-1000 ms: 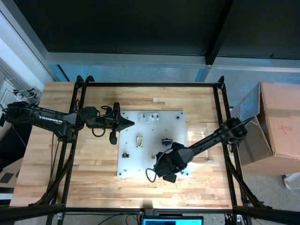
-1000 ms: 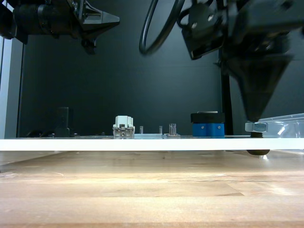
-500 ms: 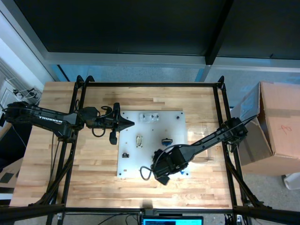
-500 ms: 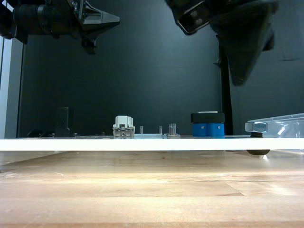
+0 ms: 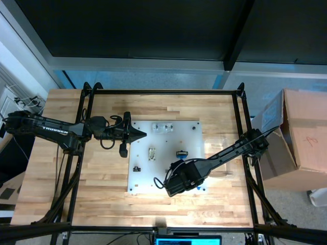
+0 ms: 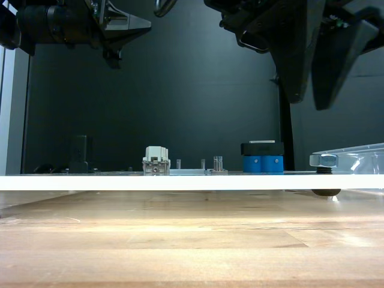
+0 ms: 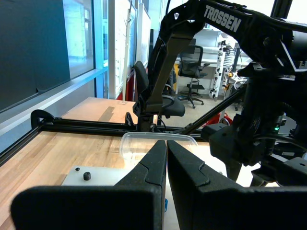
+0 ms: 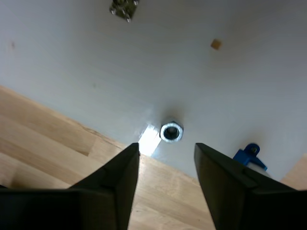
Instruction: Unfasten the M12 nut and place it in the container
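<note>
The small silver nut [image 6: 324, 160] sits on its black stud [image 6: 324, 170] near the white board's [image 5: 143, 176] near right edge, with a little of the stud showing below it. Seen end-on, the nut [image 8: 171, 132] lies below and between the right gripper's [image 8: 166, 146] spread fingers. That right gripper [image 6: 312, 99] hangs open well above the nut, touching nothing. In the high view the right gripper [image 5: 174, 185] covers the nut. The left gripper [image 5: 139, 135] is shut and empty, held high over the board's far left edge. The clear container [image 5: 218, 142] holds no nut.
A blue block [image 6: 262, 157] and a grey connector [image 6: 156, 162] stand on the board. A cardboard box [image 5: 301, 138] sits off the table's right side. Black frame rails [image 5: 163, 92] border the table.
The right gripper lifted off the nut, shifted slightly left and spread its fingers. The nut stayed on its stud. The left arm has not moved.
</note>
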